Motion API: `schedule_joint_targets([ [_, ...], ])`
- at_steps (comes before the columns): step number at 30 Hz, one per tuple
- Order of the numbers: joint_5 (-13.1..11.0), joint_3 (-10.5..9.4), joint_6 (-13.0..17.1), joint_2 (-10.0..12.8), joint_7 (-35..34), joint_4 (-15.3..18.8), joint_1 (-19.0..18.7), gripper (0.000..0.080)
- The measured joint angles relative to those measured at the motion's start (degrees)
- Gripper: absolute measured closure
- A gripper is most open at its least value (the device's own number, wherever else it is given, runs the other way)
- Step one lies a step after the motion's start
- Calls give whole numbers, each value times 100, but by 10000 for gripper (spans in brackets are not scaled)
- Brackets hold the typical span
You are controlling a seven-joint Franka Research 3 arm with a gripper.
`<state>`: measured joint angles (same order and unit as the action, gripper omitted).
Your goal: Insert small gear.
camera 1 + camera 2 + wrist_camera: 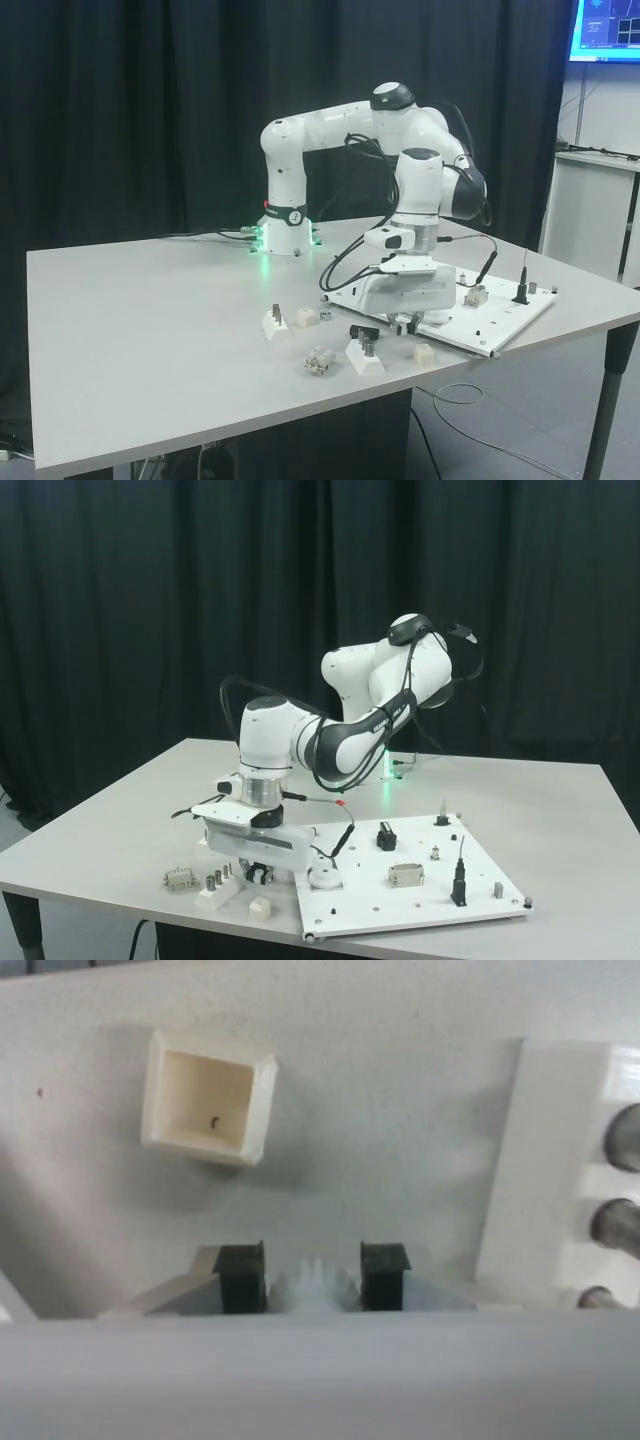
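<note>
My gripper (pixel 313 1278) is shut on the small white gear (pixel 315 1290), whose teeth show between the two black fingertips (pixel 240 1276). It hangs low over the grey table, close to a white base (pixel 545 1170) carrying grey pegs (pixel 618 1225). In the first room view the gripper (pixel 405 322) sits by the near edge of the white assembly board (pixel 505 318), with the peg base (pixel 363 353) just in front of it. From the second room view the gripper (pixel 258 872) is beside the peg base (pixel 216 884); the gear is hidden there.
A hollow white square block (pixel 208 1097) lies on the table close by (pixel 424 352) (pixel 260 908). Other small parts (pixel 320 360) (pixel 273 322) lie left of the gripper. The board holds a round white part (pixel 325 877) and black fixtures (pixel 385 836).
</note>
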<state>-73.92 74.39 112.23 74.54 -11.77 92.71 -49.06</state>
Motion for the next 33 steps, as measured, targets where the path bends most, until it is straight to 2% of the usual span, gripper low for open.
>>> schedule_joint_targets([
  [9, 43, 121, -165, -3, 0, -52, 0, 601],
  [33, 52, 142, -173, -3, 0, -63, 4, 601],
])
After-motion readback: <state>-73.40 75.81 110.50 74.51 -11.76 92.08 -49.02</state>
